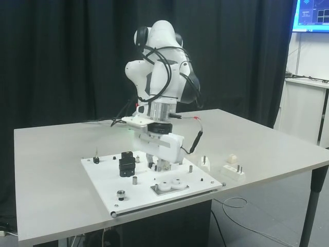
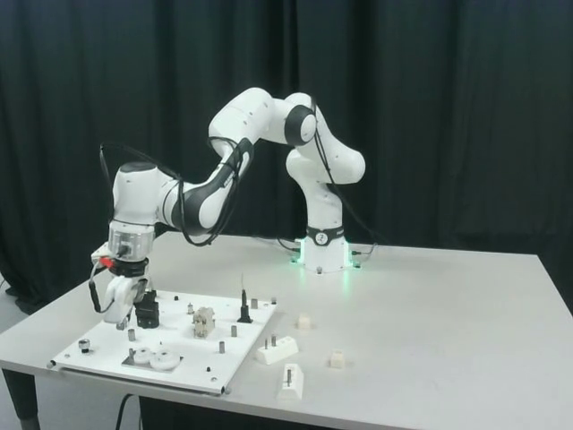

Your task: Insert small gear.

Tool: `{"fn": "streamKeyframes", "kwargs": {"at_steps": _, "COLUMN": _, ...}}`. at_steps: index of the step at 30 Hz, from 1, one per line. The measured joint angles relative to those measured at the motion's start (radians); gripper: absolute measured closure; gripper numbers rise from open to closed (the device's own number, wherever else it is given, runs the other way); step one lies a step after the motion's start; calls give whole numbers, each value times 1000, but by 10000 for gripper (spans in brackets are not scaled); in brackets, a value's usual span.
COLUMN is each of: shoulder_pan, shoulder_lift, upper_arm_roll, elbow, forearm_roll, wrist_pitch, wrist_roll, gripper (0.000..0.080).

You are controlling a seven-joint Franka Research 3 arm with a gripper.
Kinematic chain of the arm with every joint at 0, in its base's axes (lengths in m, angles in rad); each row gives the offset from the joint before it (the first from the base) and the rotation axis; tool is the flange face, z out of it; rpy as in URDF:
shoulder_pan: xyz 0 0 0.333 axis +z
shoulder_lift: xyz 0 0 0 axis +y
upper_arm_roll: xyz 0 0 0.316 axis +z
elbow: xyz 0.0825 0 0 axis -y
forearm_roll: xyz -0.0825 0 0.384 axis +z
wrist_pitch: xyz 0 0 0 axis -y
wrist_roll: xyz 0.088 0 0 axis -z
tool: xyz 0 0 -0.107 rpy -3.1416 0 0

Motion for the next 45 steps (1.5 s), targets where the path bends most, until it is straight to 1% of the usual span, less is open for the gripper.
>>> {"fn": "streamKeyframes", "kwargs": {"at_steps": 9, "shoulder_pan": -9, "shoulder_lift": 38, "upper_arm_roll": -1, "elbow": 50, "forearm_roll": 5, "wrist_pitch": -40, "wrist_roll": -18, "gripper": 608}}
{"fn": "streamKeyframes", "kwargs": {"at_steps": 17, "shoulder_pan": -18, "shoulder_lift": 68, "upper_arm_roll": -1, "elbow": 97, "forearm_roll": 39, "wrist_pitch": -82, "wrist_roll": -60, "gripper": 608}}
{"fn": "streamKeyframes", "kwargs": {"at_steps": 25, "shoulder_pan": -27, "shoulder_lift": 100, "upper_arm_roll": -1, "elbow": 139, "forearm_roll": 63, "wrist_pitch": -103, "wrist_roll": -91, "gripper": 608}}
{"fn": "streamKeyframes", "kwargs": {"at_steps": 37, "shoulder_pan": -27, "shoulder_lift": 140, "upper_arm_roll": -1, "elbow": 188, "forearm_roll": 69, "wrist_pitch": -141, "wrist_roll": -122, "gripper": 608}}
{"fn": "streamKeyframes", "kwargs": {"at_steps": 45, "shoulder_pan": -27, "shoulder_lift": 154, "upper_arm_roll": -1, "elbow": 202, "forearm_roll": 69, "wrist_pitch": -161, "wrist_roll": -144, "gripper": 608}}
